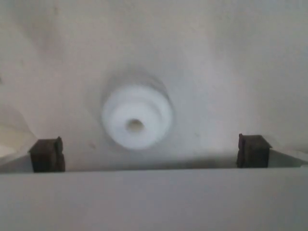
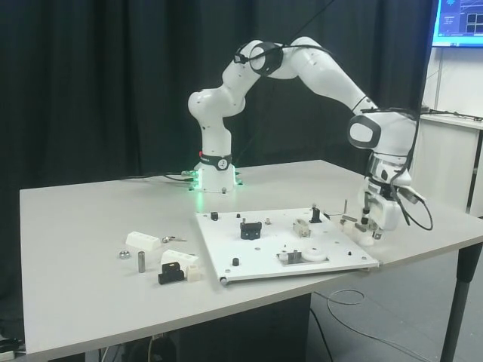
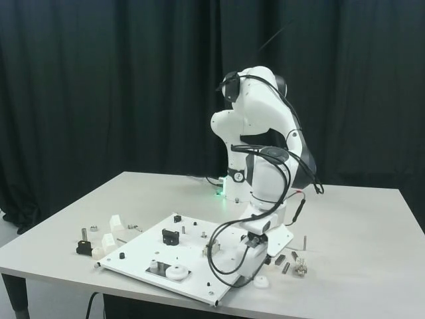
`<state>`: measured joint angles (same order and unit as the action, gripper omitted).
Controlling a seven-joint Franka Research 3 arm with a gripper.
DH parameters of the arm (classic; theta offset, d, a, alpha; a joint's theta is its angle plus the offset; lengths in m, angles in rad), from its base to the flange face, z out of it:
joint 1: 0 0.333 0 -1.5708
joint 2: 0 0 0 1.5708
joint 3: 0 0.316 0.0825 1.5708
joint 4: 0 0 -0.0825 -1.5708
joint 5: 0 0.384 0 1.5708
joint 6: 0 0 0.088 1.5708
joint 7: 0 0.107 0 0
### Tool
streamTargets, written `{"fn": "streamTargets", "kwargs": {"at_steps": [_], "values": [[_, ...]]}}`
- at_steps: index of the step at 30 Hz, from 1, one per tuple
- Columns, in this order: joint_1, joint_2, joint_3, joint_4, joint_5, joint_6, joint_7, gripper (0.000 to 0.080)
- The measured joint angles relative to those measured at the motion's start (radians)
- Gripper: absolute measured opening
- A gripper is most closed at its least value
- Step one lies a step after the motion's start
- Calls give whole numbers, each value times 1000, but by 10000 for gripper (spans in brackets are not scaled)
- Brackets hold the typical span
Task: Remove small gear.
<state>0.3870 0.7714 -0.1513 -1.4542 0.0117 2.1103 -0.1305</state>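
Observation:
The small gear (image 1: 137, 118), white and round with a centre hole, lies flat on the grey table. In the second room view the small gear (image 3: 261, 282) sits just off the white board's (image 3: 143, 249) near corner. My gripper (image 1: 149, 153) hovers close above it, open, and the black fingertips (image 1: 47, 155) stand wide apart either side of the gear without touching it. From the first room view my gripper (image 2: 371, 230) hangs low at the board's (image 2: 264, 260) right edge, and the gear is hidden there.
A larger white gear (image 3: 176, 271) and several black and white fixtures stand on the board. Loose small parts (image 3: 292, 262) lie on the table beside the small gear. More white and black blocks (image 2: 177, 265) rest left of the board. The table's front edge is near.

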Motion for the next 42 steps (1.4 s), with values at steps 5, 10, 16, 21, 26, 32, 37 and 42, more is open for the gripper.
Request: {"fn": "streamTargets", "kwargs": {"at_steps": [5,10,16,21,26,32,37,42], "values": [[-1,-11,-21,14,-44,-26,0,800],[-10,-24,-43,34,-94,-67,0,800],[-50,-41,-42,56,-167,-118,-4,800],[-102,-58,-27,64,-214,-148,-27,800],[-177,-71,7,68,-254,-164,-64,800],[-278,-81,54,68,-271,-168,-125,800],[-343,-81,76,67,-270,-168,-178,800],[-386,-79,87,59,-258,-157,-215,800]]}}
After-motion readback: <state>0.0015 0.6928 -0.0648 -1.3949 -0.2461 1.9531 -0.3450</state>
